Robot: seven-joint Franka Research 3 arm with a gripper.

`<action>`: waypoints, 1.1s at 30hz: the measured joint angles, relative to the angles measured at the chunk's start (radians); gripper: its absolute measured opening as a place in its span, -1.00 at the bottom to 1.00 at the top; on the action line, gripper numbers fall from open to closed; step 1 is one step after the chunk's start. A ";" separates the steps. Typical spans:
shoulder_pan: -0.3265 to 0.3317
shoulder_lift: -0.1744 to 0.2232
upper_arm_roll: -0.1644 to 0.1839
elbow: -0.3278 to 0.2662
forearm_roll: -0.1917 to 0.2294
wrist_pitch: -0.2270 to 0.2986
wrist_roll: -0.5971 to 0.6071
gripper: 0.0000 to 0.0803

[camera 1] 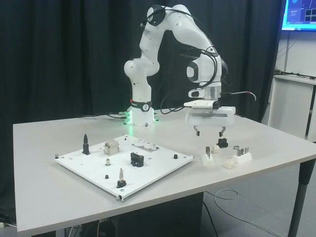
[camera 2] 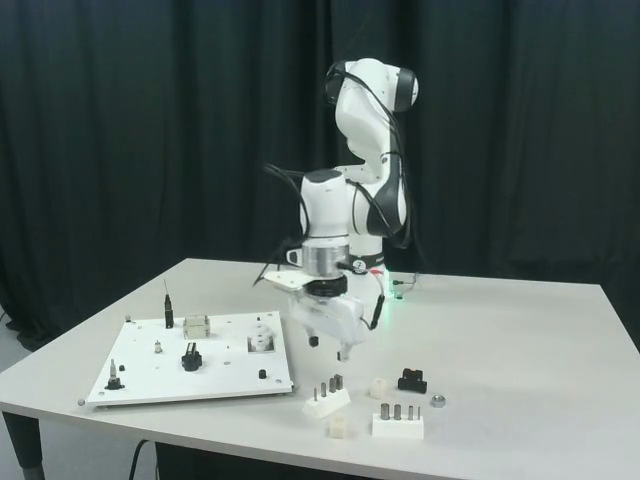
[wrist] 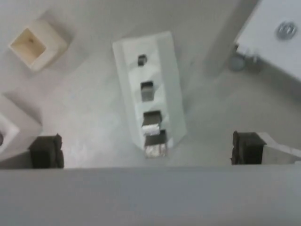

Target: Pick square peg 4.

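Note:
A white peg holder (wrist: 162, 70) lies on the grey table and carries a row of square pegs that grow in size. The largest square peg (wrist: 155, 144) stands at the end of the row. My gripper (wrist: 146, 149) is open, with its black fingertips (wrist: 46, 151) wide apart on either side of that end of the holder. From the room cameras, the gripper (camera 1: 210, 132) (camera 2: 328, 347) hangs a short way above the holder (camera 1: 208, 158) (camera 2: 327, 397) and touches nothing.
A white hollow cube (wrist: 34, 43) (camera 1: 229, 164) sits near the holder. A second white holder with round pegs (camera 1: 241, 155) (camera 2: 397, 422), a small black part (camera 1: 223, 143) (camera 2: 411, 382) and a nut (camera 2: 437, 401) lie close by. The white assembly board (camera 1: 158, 165) (camera 2: 220, 385) is beside them.

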 joint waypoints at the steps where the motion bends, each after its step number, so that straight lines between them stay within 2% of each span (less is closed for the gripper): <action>1: 0.004 0.002 0.000 0.000 -0.002 0.000 0.013 0.99; 16: 0.029 0.035 0.000 -0.017 -0.084 0.002 0.023 0.99; 24: 0.027 0.054 0.006 -0.027 -0.086 0.030 0.003 0.99; 33: -0.004 0.069 0.053 -0.038 -0.084 0.058 -0.065 0.99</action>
